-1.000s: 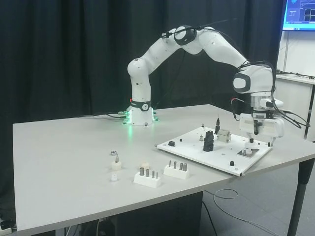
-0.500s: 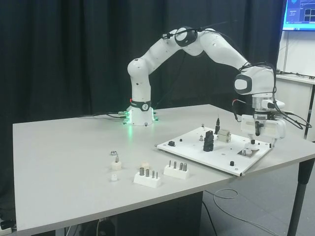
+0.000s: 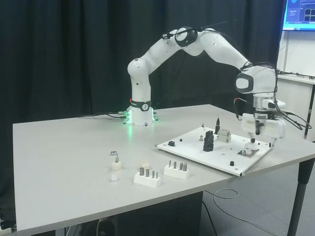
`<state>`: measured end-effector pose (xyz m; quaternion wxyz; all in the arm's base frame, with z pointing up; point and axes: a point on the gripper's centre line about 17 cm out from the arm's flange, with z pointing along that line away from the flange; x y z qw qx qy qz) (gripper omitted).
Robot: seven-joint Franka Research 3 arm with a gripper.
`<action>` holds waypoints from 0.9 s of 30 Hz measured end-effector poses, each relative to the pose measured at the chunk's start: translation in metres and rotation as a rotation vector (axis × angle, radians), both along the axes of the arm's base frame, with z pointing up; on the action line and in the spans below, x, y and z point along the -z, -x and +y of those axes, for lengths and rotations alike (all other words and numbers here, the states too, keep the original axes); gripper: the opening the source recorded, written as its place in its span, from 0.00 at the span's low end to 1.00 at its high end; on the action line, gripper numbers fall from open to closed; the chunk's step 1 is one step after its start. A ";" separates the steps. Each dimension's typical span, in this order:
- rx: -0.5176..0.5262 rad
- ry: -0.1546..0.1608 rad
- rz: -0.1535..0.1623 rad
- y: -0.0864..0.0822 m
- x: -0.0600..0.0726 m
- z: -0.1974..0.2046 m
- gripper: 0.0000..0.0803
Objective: Insert large gear.
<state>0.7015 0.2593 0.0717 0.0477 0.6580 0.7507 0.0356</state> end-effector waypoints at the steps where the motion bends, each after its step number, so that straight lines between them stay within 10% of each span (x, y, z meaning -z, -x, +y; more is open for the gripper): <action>1: 0.007 0.003 0.007 0.002 -0.001 0.000 1.00; 16: 0.420 0.043 0.054 0.016 -0.015 -0.006 1.00; 27: 0.474 0.058 0.065 0.018 -0.007 -0.020 1.00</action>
